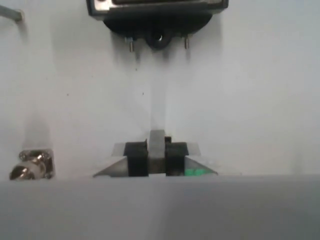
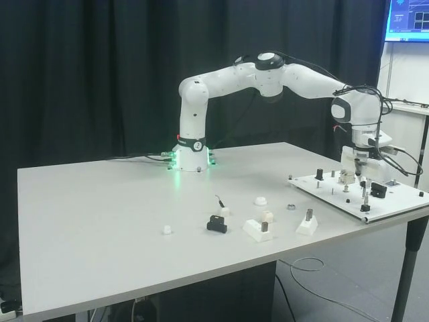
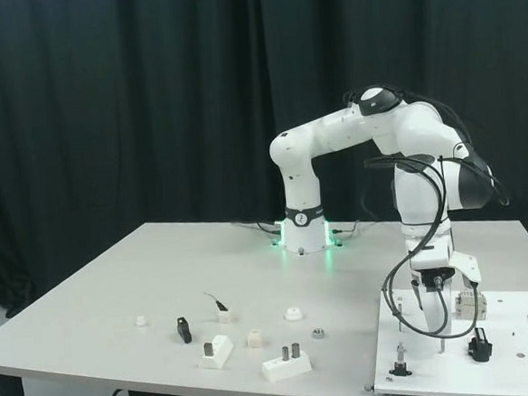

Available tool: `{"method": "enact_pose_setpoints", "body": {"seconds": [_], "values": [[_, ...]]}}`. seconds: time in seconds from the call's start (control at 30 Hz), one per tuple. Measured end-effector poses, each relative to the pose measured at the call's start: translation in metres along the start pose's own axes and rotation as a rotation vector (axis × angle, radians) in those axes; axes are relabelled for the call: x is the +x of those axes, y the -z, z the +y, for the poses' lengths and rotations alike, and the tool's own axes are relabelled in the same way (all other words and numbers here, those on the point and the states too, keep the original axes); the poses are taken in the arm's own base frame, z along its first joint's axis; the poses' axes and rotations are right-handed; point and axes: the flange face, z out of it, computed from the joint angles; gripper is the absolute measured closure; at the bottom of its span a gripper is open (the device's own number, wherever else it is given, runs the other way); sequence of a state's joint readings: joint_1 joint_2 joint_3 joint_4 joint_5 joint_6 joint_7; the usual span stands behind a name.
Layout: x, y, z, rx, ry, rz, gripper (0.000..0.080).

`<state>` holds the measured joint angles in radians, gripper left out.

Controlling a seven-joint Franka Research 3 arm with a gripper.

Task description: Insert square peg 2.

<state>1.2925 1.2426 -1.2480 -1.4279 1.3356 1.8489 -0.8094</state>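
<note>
Wrist view: end effector (image 1: 157,159) grips one peg (image 1: 157,145), seemingly over white board (image 1: 240,100)

White holders (image 2: 258,229), a black clip (image 2: 216,225) and a nut (image 2: 291,206) sit on the grey table (image 2: 100,208).

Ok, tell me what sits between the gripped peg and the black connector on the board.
In the wrist view, nothing: only bare white board lies between the square peg in the gripper and the black connector.

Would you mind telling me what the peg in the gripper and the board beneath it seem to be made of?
The square peg looks like bare grey metal, with a dull, smooth face. The board looks like matte white plastic or painted sheet, flat and even; which one is unclear.
</note>
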Motion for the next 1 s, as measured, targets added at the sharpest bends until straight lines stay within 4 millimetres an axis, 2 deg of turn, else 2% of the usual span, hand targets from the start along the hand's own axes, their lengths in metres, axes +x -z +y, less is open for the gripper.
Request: {"method": "enact_pose_setpoints", "body": {"seconds": [0.57, 1.0], "values": [[0.0, 0.0, 0.007, 0.001, -0.006, 0.0, 0.0733], [-0.002, -0.009, 0.01, 0.011, -0.012, -0.003, 0.0733]]}}
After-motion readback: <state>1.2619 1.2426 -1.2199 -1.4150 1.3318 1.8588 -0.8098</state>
